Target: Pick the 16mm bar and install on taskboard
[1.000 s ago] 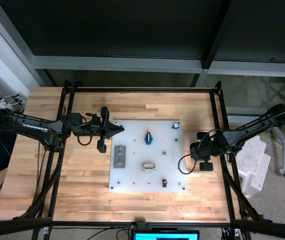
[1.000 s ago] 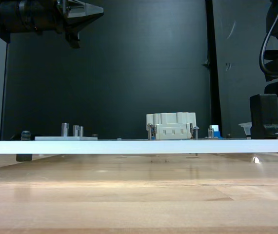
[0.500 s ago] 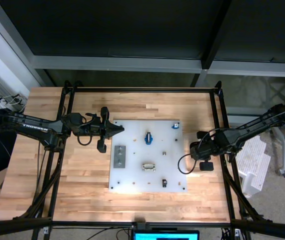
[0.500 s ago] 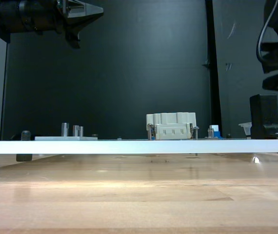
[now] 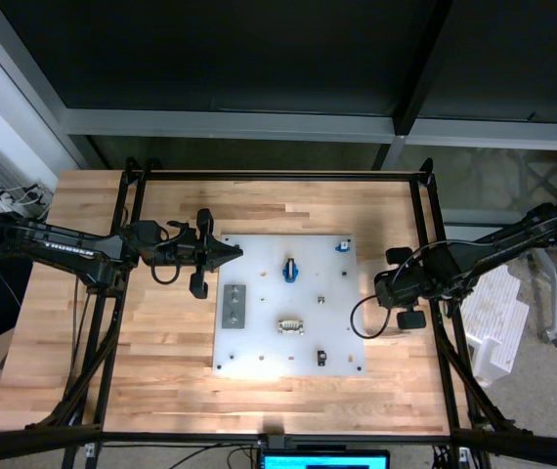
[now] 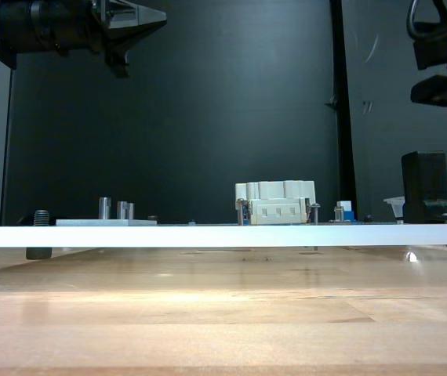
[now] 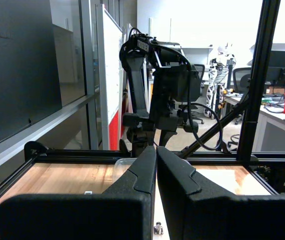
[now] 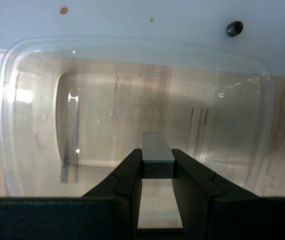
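Hanging over the clear tray, seemingly off its floor, the 16mm bar is pinched by the right gripper for carriage to the taskboard; the left gripper, pressed together, is held clear at its upper-left corner

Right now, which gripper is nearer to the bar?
Right. The right gripper is shut on the bar, above the clear tray. The left gripper, shut, hangs over the board's far left corner, well away.

A pale wooden plank table sits within a black metal frame, a dark panel behind it; elsewhere in the bright room stands a white partition board.
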Robot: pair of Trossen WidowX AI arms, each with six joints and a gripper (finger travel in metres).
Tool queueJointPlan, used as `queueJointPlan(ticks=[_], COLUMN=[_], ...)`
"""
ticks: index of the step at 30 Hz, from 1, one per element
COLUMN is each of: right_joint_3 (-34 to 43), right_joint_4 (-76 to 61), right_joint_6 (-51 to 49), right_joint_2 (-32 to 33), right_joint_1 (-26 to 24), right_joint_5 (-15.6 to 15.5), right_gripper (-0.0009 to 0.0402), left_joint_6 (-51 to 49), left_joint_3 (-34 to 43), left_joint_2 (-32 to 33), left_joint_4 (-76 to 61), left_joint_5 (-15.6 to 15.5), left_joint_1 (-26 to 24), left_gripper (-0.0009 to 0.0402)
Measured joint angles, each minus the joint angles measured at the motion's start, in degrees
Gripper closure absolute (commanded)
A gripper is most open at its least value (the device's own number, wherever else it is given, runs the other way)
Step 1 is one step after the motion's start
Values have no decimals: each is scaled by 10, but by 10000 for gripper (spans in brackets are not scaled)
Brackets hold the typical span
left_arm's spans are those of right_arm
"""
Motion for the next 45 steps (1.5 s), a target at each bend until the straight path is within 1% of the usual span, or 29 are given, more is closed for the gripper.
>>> queueJointPlan(ticks=[4, 9, 15, 26, 30, 35, 45], right_joint_3=[12, 36, 64, 131, 161, 189, 208], right_joint_4=[-17, -23, -19, -15, -15, 3, 45], right_joint_6=[3, 48, 107, 175, 189, 192, 175], right_joint_2=[0, 17, 56, 135, 168, 210, 266], right_joint_1=[2, 15, 45, 111, 133, 148, 161], right_joint_5=[-3, -21, -21, -21, -21, -21, -16], right_gripper=[389, 389, 389, 389, 389, 389, 389], left_joint_6=[0, 0, 0, 0, 0, 0, 0], left_joint_3=[0, 0, 0, 0, 0, 0, 0], left_joint_2=[0, 0, 0, 0, 0, 0, 0], left_joint_4=[0, 0, 0, 0, 0, 0, 0], left_joint_5=[0, 0, 0, 0, 0, 0, 0], left_joint_1=[0, 0, 0, 0, 0, 0, 0], left_gripper=[393, 393, 393, 393, 393, 393, 393])
